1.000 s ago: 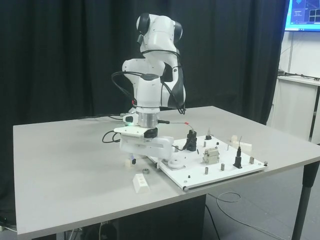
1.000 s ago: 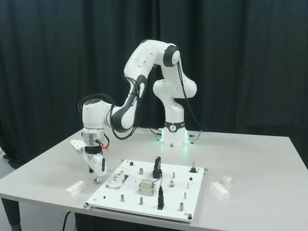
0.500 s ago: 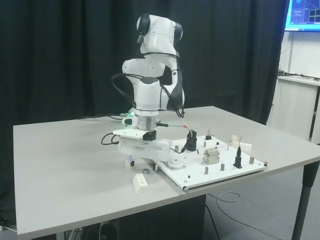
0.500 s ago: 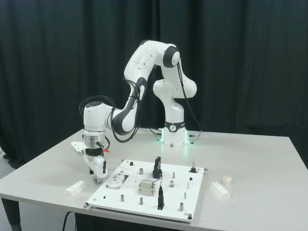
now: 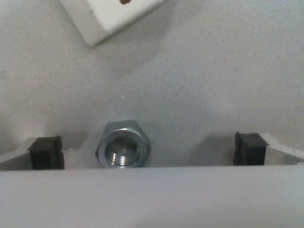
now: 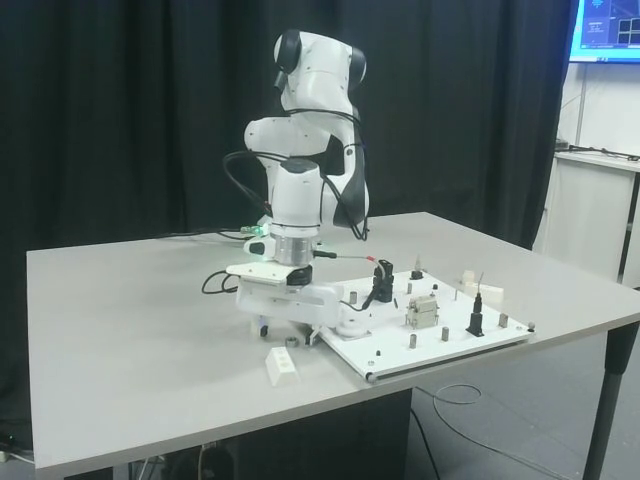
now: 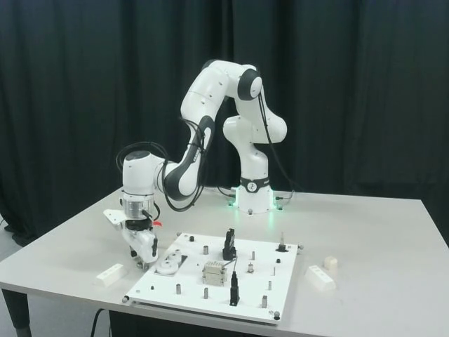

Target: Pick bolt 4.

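Bolt 4 is a small grey hex-headed bolt (image 5: 123, 149) standing on the grey table, just off the near corner of the white board (image 6: 455, 345). In the first room view the bolt (image 6: 291, 343) sits right under the hand. My gripper (image 5: 148, 151) is open and low over the table. The bolt lies between the two black pads, closer to one pad (image 5: 46, 153) than to the other (image 5: 250, 148), and touches neither. In the second room view the gripper (image 7: 142, 258) hides the bolt.
A white block (image 6: 281, 366) lies on the table close beside the bolt, also seen in the wrist view (image 5: 109, 14). The white board (image 7: 217, 291) carries several small bolts, a black plug and a connector. Two more white pieces (image 7: 321, 276) lie beyond it.
The hand has shifted sideways along the table toward the board's corner, ending over the bolt. The fingers stay open.
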